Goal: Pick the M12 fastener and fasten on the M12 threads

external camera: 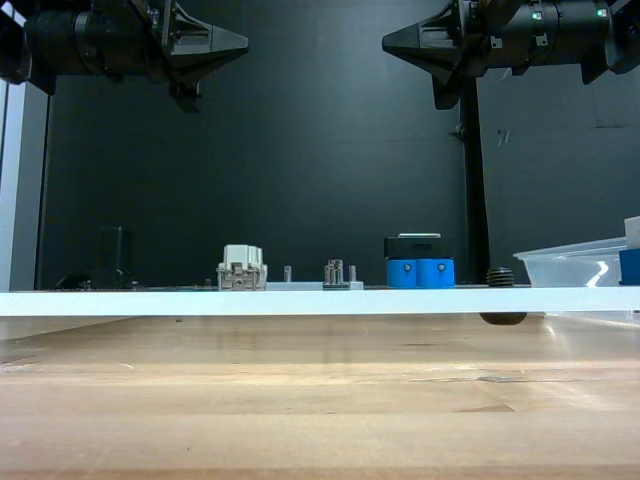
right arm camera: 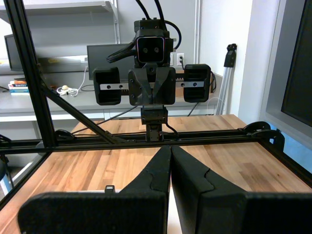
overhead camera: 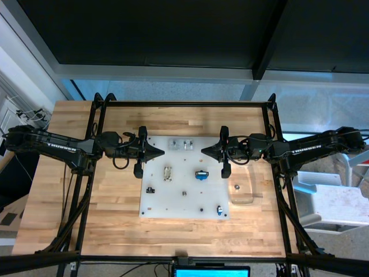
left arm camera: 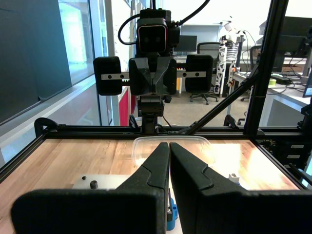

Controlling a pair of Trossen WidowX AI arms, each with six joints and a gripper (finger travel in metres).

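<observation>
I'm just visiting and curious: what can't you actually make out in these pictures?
- M12 nut: a speck in the clear tray, high view; shape too small.
- Stud: ribs too small from above.
- Left gripper, right gripper, over the board: shut jaws fill both wrist views, hiding nut and stud; low view's top edge crops them.

White board point(overhead camera: 173, 199) sits centred on the wooden table point(overhead camera: 104, 231). Near the board's middle there's a blue-and-black part point(overhead camera: 200, 175), and a pale connector block point(overhead camera: 168, 173) stands near it, on the left-arm side. A clear tray point(overhead camera: 245, 203) lies just beside the board's right edge. A lit screen point(overhead camera: 211, 271) peeks in at the table's near edge.
</observation>
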